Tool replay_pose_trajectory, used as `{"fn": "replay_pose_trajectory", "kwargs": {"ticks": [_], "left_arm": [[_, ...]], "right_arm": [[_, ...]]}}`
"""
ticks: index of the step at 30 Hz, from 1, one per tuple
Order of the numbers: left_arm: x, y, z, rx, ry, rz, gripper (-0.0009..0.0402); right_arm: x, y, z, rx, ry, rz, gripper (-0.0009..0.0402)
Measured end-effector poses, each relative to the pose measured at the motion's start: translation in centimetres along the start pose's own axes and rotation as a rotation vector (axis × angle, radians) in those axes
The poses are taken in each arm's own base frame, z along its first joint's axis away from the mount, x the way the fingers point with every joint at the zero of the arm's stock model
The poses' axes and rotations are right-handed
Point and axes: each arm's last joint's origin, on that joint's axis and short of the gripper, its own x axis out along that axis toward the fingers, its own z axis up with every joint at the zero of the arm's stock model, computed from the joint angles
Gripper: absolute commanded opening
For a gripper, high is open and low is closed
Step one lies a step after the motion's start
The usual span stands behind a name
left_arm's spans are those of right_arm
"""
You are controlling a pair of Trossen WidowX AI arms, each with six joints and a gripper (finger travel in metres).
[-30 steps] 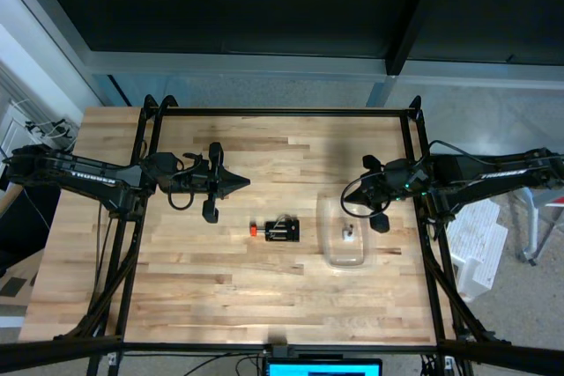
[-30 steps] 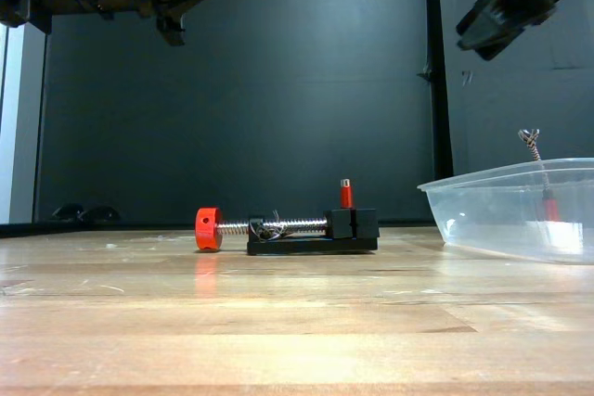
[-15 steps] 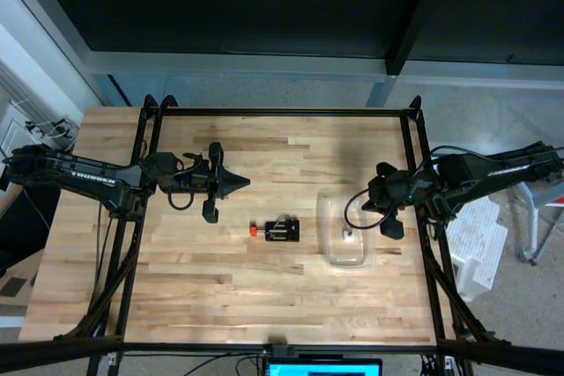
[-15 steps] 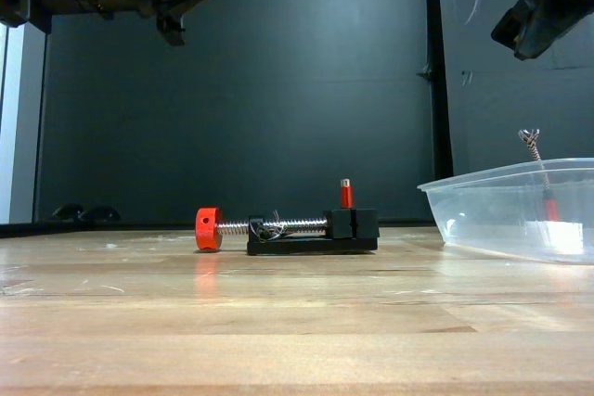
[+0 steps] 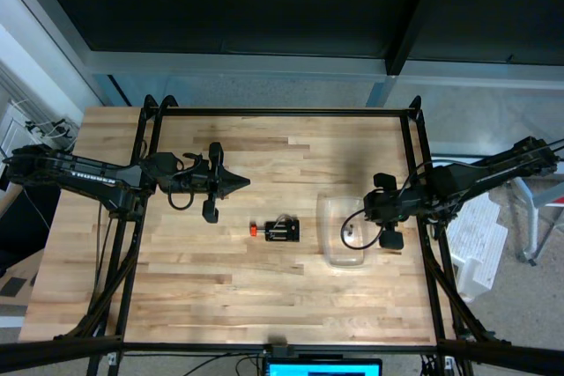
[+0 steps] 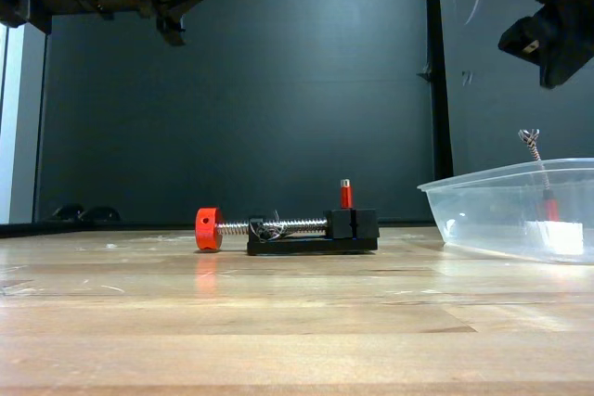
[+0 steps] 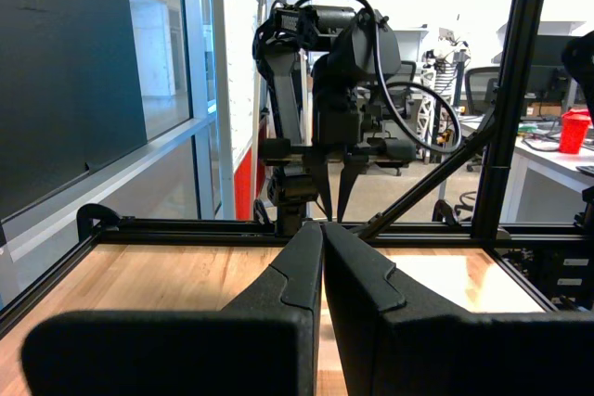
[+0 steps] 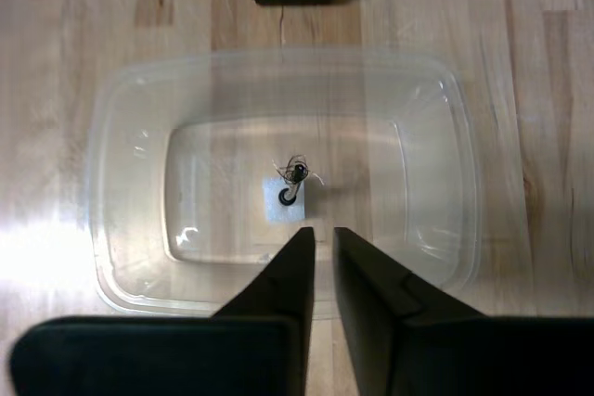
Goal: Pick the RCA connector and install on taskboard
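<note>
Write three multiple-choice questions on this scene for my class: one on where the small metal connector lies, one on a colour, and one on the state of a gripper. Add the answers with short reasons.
1. Where does the connector lie?
A. on the bare wood
B. inside the clear tray
C. on a shelf

2. What colour is the knob at the end of the black block?
A. red
B. blue
C. green

3. How are the fingers of the left gripper?
A. spread wide
B. clamped on the connector
C. closed together, holding nothing

Answers:
1 B: the connector rests on the tray's floor, with the right gripper hanging above it, fingers slightly apart.
2 A: the low view shows the knob plainly red.
3 C: the left gripper hangs in the air left of the block, and its fingers meet with nothing between them.
</note>
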Motion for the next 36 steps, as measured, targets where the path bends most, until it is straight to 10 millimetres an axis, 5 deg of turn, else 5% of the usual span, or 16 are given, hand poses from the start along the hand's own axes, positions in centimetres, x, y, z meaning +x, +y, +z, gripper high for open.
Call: {"fn": "replay_pose_trajectory", "kwargs": {"ticks": [9,36], "left_arm": [[0.0,0.0,0.0,0.000,0.000,0.000,0.0000],[0.0,0.0,0.0,0.000,0.000,0.000,0.0000]], "right_arm": [[1.8,0.5,0.0,0.017,0.035,-0.038,0.0153],[7.6,2.1,-0.8,-0.018,0.084,-0.064,0.0170]]}}
